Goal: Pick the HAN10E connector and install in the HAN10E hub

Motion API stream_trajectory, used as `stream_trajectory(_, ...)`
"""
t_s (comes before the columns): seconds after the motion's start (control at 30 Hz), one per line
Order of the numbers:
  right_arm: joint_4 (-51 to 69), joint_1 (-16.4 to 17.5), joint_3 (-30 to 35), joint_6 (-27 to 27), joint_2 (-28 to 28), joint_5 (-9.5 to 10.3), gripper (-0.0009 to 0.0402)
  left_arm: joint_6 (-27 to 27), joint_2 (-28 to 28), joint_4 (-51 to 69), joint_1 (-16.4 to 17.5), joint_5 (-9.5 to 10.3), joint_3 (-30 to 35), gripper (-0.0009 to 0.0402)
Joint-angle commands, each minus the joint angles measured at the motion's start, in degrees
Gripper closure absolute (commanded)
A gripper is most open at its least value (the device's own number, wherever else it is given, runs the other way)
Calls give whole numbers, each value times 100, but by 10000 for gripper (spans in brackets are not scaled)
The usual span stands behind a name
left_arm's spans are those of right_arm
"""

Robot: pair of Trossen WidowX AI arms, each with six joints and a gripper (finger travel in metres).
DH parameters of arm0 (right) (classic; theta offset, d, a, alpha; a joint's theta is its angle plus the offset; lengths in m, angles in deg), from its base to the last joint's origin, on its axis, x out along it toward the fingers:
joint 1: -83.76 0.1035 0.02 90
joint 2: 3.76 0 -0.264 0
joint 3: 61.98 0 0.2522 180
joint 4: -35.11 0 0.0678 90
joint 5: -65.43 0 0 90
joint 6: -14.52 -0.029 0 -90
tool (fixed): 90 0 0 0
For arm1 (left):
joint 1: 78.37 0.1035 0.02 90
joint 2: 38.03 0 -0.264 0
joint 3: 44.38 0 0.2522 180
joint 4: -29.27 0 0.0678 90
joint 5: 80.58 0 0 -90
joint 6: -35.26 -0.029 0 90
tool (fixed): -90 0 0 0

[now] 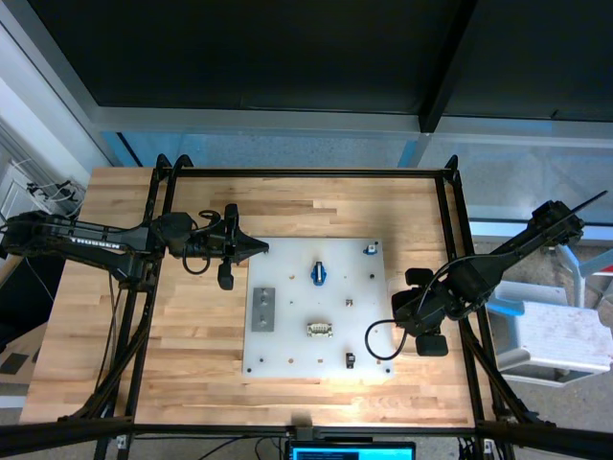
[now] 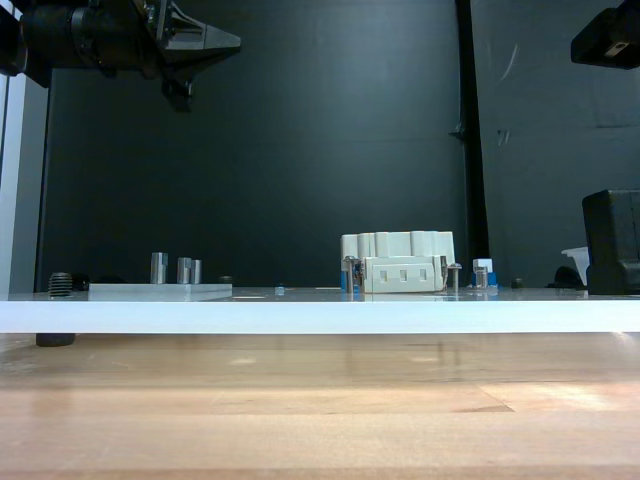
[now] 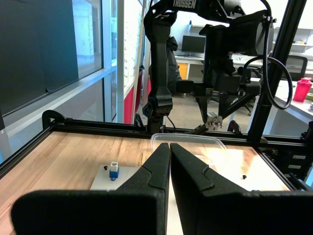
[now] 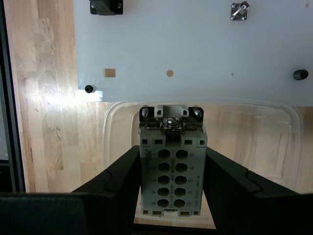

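Observation:
The HAN10E connector [image 4: 171,171], a pale grey-beige block with two rows of round holes, sits clamped between the black fingers of my right gripper [image 4: 171,152]. This gripper [image 1: 410,311] hovers just off the white board's right edge, above a clear plastic tray [image 4: 105,127]. The HAN10E hub [image 1: 320,330], cream and silver, stands on the board [image 1: 287,356] near its front middle, and it also shows in the low view [image 2: 400,262]. My left gripper [image 1: 257,249] is shut on nothing and held high over the board's far left corner.
On the board stand a blue upright plug [image 1: 319,272], a grey metal plate with two holes [image 1: 263,309], a tiny black part [image 1: 351,359] and a small blue-and-white piece [image 1: 369,249]. A black frame [image 1: 306,173] rings the wooden table.

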Motion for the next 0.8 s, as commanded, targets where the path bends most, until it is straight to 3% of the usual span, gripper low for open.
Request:
stream_trajectory(0.03, -9, 2, -7, 0, -2, -2, 370, -2, -2, 0, 0, 0, 0, 393)
stream_trajectory(0.5, -186, -4, -7, -15, -2, -13, 370, -2, -2, -2, 0, 0, 0, 393)
stream_trajectory(0.8, -212, -42, -7, 13, -190, -129, 370, -2, 0, 0, 0, 0, 0, 393)
